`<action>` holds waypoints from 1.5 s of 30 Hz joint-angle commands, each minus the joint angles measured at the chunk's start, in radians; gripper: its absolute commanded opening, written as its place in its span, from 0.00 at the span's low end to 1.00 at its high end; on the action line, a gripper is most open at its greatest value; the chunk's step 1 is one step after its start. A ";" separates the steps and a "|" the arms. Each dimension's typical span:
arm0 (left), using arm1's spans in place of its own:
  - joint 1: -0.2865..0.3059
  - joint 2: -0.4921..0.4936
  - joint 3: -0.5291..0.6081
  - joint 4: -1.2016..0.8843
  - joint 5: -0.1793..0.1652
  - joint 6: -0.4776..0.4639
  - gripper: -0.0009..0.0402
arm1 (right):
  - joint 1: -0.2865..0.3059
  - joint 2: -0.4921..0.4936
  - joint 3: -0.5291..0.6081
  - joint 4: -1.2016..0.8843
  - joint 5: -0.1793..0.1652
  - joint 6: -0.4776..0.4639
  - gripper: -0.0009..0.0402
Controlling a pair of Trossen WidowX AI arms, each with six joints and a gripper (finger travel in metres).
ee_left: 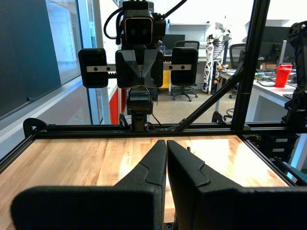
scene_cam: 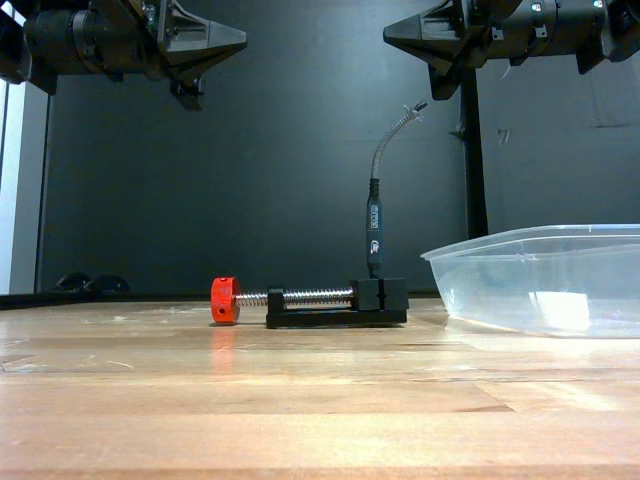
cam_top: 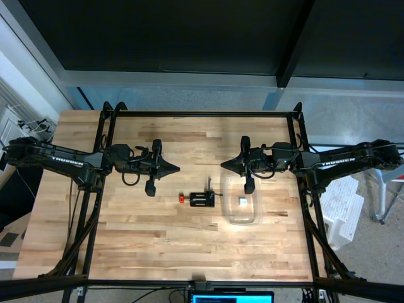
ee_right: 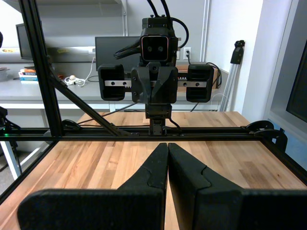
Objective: Pick the USB-C connector and install on taskboard
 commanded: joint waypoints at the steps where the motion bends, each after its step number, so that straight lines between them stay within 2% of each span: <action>1: 0.000 0.000 0.000 0.000 0.000 0.000 0.02 | 0.000 0.001 0.000 0.001 -0.005 0.000 0.02; 6: 0.000 0.000 0.000 0.000 0.000 0.001 0.02 | 0.000 0.001 0.000 0.001 -0.005 0.000 0.02; 10: 0.000 0.000 0.000 0.003 -0.037 0.002 0.02 | 0.000 0.001 0.000 0.001 -0.005 0.000 0.02; 13: 0.000 0.000 0.000 0.004 -0.046 0.000 0.02 | 0.000 0.001 0.000 0.001 -0.005 0.000 0.02; 30: 0.000 0.000 0.000 0.002 -0.046 0.000 0.02 | 0.000 0.003 -0.002 0.005 0.008 -0.026 0.02; 33: 0.000 0.000 0.000 0.002 -0.046 0.000 0.02 | 0.000 0.003 -0.013 0.016 0.031 -0.026 0.02; 37: 0.000 0.000 0.000 0.002 -0.046 0.000 0.02 | 0.000 0.003 -0.045 0.074 0.036 -0.024 0.02; 39: 0.000 0.000 0.000 0.002 -0.046 0.000 0.02 | 0.001 0.003 -0.054 0.081 0.055 -0.025 0.02; 45: 0.000 0.000 0.000 0.002 -0.046 0.000 0.02 | 0.001 0.003 -0.052 0.081 0.053 -0.025 0.02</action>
